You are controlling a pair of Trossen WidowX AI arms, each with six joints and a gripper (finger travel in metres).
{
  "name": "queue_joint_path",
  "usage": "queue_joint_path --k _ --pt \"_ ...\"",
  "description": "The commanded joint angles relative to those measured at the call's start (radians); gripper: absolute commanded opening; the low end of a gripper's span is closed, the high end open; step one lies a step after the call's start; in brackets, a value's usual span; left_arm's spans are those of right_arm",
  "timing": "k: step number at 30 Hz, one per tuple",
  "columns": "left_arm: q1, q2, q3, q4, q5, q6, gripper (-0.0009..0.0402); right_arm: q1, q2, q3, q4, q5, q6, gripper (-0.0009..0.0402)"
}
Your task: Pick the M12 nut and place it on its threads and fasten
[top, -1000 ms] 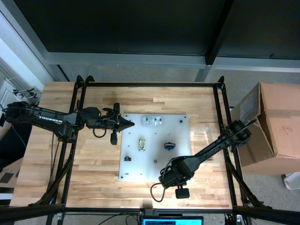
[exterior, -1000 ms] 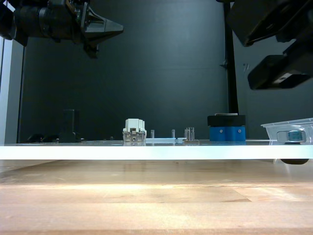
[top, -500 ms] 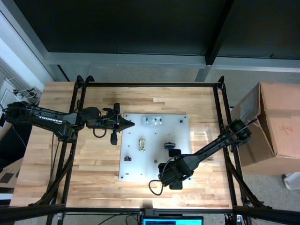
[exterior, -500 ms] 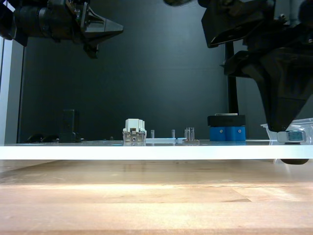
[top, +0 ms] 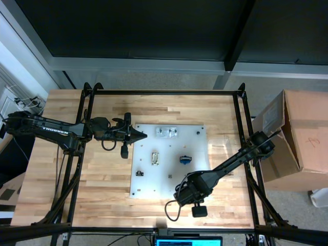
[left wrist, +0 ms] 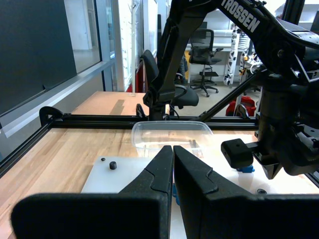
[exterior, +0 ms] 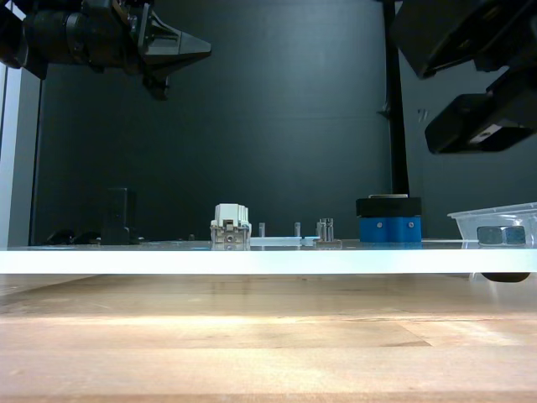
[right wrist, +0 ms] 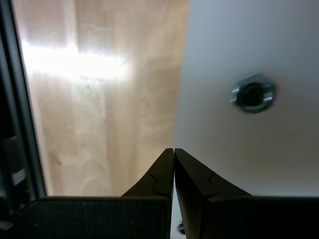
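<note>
The silver M12 nut (right wrist: 253, 93) sits on its stud on the white board (right wrist: 239, 149), its centre dark. In the low view the nut (exterior: 501, 235) rests low at the board's near right, no ribs showing under it, in front of the clear tray (exterior: 495, 215). The right arm hides it in the high view. My right gripper (right wrist: 174, 150) is shut on nothing, raised beside the nut near the board's near right edge (top: 185, 195). My left gripper (left wrist: 173, 147) is shut and empty, hovering high over the board's far left edge (top: 139, 135).
A blue block (top: 185, 159) and a white connector (top: 155, 158) stand mid-board, silver fittings (top: 166, 132) at the far side. The clear tray (left wrist: 172, 134) lies right of the board. A cardboard box (top: 297, 138) stands off the table's right. Black frame rails surround the table.
Half a second ago the right gripper was down over the nut with its wrist turned; now it is lifted off and turned back. The nut stays in place. The left arm has not moved.
</note>
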Motion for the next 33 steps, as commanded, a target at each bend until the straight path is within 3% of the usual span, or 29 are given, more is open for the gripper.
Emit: queue_joint_path --k 1,7,11,15,17,20,23,29,33 --pt "0.0 0.0 0.0 -0.001 0.0 0.0 0.0 -0.002 -0.002 0.0 -0.009 0.058 0.002 0.0" --pt "0.0 0.0 0.0 0.0 0.0 0.0 0.0 -0.002 -0.007 0.0 -0.018 0.185 0.028 0.0" --pt "0.0 0.0 0.0 -0.002 0.0 0.0 0.0 -0.003 -0.009 0.0 -0.016 0.227 0.04 0.0" --pt "0.0 0.0 0.0 -0.001 0.0 0.0 0.0 -0.003 -0.009 0.0 0.001 0.312 0.076 0.0" --pt "0.0 0.0 0.0 -0.003 0.0 0.0 0.0 -0.003 -0.008 0.0 0.012 0.322 0.081 0.0" --pt "0.0 0.0 0.0 -0.004 0.0 0.0 0.0 -0.003 -0.004 0.0 0.018 0.312 0.08 0.0" --pt "0.0 0.0 0.0 -0.005 0.0 0.0 0.0 -0.003 0.0 0.0 0.022 0.262 0.069 0.0" --pt "0.0 0.0 0.0 -0.005 0.0 0.0 0.0 -0.002 0.002 0.0 0.031 0.071 -0.008 0.0" --pt "0.0 0.0 0.0 -0.008 0.0 0.0 0.0 -0.002 -0.005 0.0 0.012 0.071 -0.007 0.0"
